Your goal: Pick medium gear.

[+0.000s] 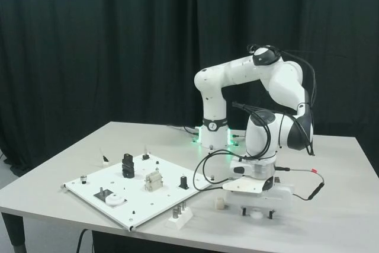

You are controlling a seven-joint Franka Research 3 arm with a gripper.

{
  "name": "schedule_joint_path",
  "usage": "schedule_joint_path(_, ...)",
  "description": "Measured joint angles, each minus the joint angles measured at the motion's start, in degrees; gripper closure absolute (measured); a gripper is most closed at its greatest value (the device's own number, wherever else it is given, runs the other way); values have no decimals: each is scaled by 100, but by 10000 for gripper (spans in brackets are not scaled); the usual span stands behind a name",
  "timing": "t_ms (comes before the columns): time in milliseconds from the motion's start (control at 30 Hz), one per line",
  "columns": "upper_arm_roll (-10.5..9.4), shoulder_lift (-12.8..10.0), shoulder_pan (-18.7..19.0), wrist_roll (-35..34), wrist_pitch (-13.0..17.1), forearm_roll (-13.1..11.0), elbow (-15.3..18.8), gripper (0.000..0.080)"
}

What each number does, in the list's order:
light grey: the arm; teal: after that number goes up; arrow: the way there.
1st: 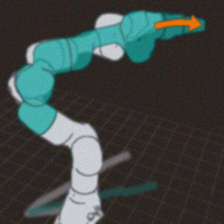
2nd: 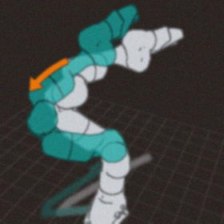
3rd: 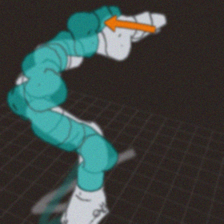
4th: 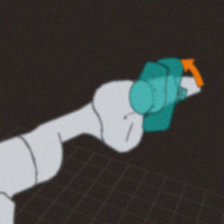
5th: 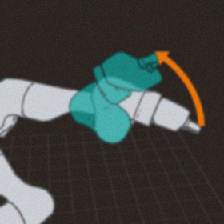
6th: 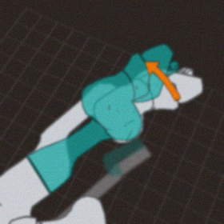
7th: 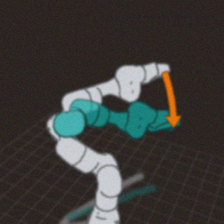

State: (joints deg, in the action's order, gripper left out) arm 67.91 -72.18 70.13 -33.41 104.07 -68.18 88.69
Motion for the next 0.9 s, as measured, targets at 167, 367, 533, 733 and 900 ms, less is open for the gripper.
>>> schedule_joint_path(167,-8,1,0,24,6,0,23,116)
schedule_joint_path(367,-8,5,0,49,8,-1,36,278)
schedule_joint_path(533,-7,9,0,49,9,-3,39,407)
schedule_joint_path(733,15,52,-3,49,10,-2,40,404)
schedule_joint_path(900,85,126,-5,49,-11,4,45,404)
